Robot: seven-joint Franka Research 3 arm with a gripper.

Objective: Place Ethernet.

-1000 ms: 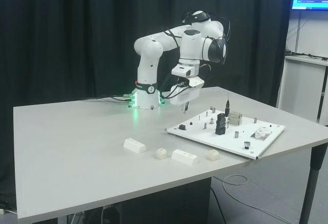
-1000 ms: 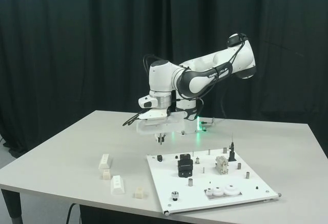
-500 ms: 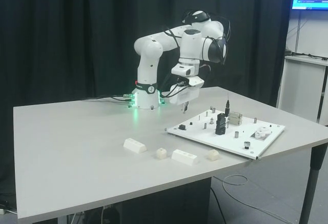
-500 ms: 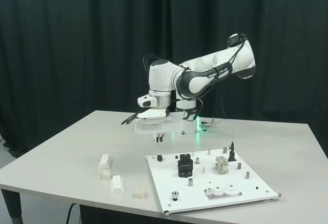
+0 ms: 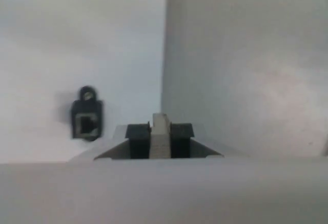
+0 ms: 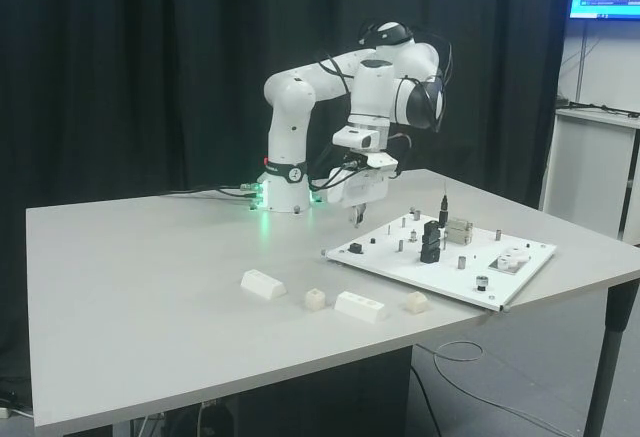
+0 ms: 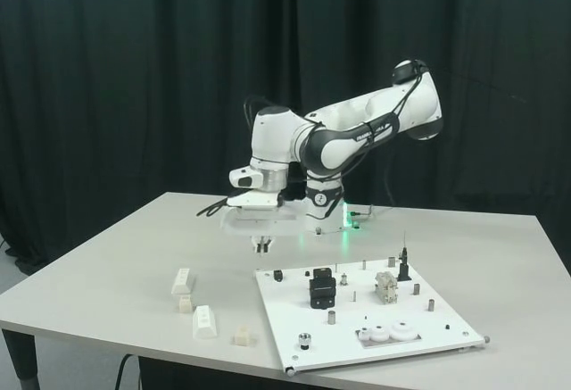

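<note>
In the wrist view the gripper is seen at lower centre, its two black fingers drawn in narrow on a pale grey plug held between them. A small black socket with a square opening and a mounting lug lies at left centre on the white board; the board's edge runs straight down the middle of the frame, and the grey tabletop fills the right half. The plug is seen beside the socket, apart from it, near the board's edge.

In the first room view the white arm is bolted at upper centre, green light showing at its base. The gripper hangs above the tabletop just beyond the board's left corner; what is held cannot be made out here. The socket sits near that corner. Four white blocks lie in a row at lower centre — well apart from the gripper.

In the second room view the gripper hangs at centre, above and just left of the board's upper left corner, where the socket stands. Other small black and grey fittings are spread over the board. The white blocks lie at lower left on the tabletop.
</note>
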